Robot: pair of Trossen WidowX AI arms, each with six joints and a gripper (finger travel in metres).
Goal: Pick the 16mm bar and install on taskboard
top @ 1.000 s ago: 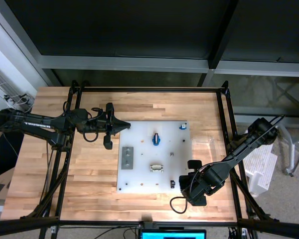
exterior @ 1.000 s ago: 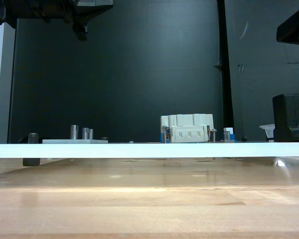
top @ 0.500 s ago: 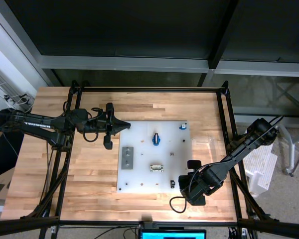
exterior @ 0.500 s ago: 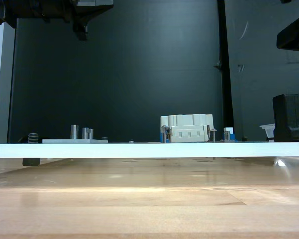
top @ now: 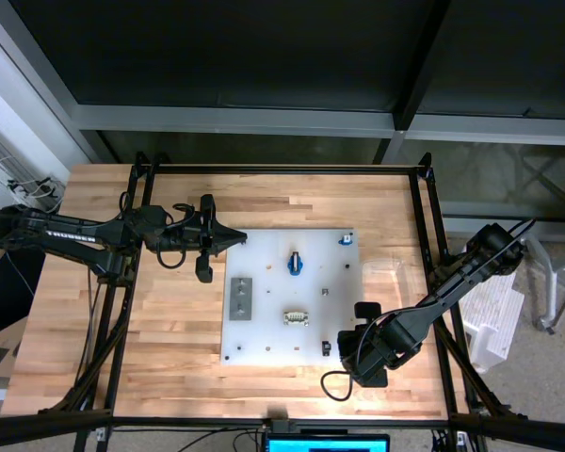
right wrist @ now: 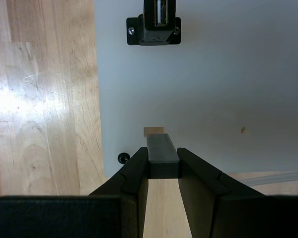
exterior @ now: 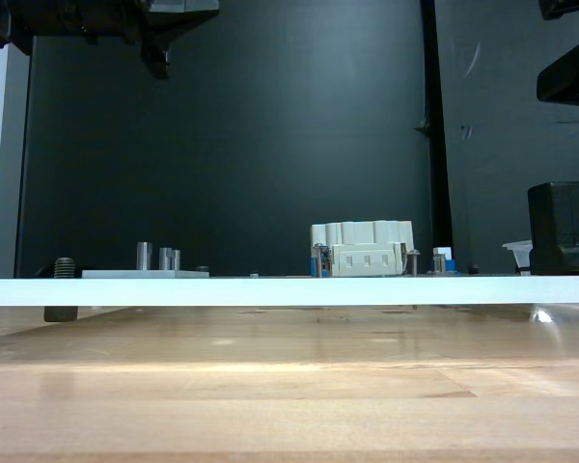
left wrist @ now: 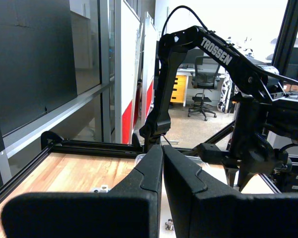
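Note:
The 16mm bar (right wrist: 163, 148), a dark grey rectangular piece, is held between the fingers of my right gripper (right wrist: 163, 154), which is shut on it. It hangs over the near edge of the white taskboard (right wrist: 228, 89), just short of a small rectangular slot (right wrist: 154, 131). From above, the right gripper (top: 351, 356) is at the taskboard's (top: 264, 282) near right corner. My left gripper (top: 237, 239) hovers off the board's far left corner; its fingers (left wrist: 149, 168) are pressed together with nothing between them.
On the board are a grey block with pegs (top: 239, 298), a blue part (top: 295, 264), a white connector (top: 297, 318) and a black socket (right wrist: 154, 20). A black frame rail (top: 431, 245) borders the table. A clear tube (right wrist: 268, 176) lies near the board's edge.
The right arm has shifted very slightly, with the bar still in its gripper. The left arm has not moved.

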